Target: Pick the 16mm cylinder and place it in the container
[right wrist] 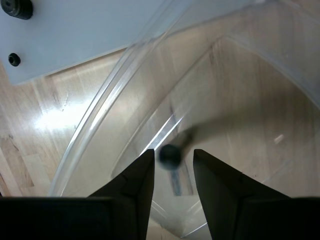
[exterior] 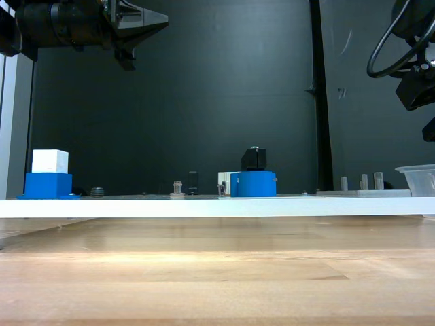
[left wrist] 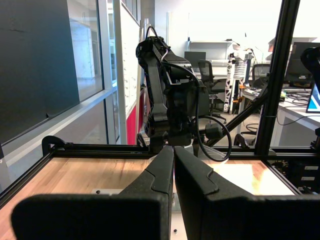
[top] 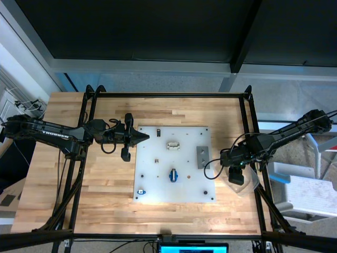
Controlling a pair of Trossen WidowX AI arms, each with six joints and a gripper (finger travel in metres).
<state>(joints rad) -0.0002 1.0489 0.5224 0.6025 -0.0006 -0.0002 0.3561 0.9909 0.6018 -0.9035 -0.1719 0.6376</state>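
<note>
The 16mm cylinder (right wrist: 170,155) shows as a small dark, blurred round peg with a smear behind it, inside the container (right wrist: 115,90). It lies between and just beyond my right gripper's (right wrist: 173,153) fingertips, which stand apart without touching it. The clear tub sits off the board's right edge (top: 248,187), under my right gripper (top: 236,177), and its rim shows in the low view (exterior: 418,178). My left gripper (top: 145,136) hangs shut and empty above the table left of the board, its jaws pressed together in the left wrist view (left wrist: 173,150).
The white task board (top: 158,179) carries a blue upright part (top: 173,175), a grey rectangular block (top: 202,156) with thin pegs, a white connector (top: 173,145) and a blue-and-white block (top: 140,192). Black frame posts run along the table's sides.
</note>
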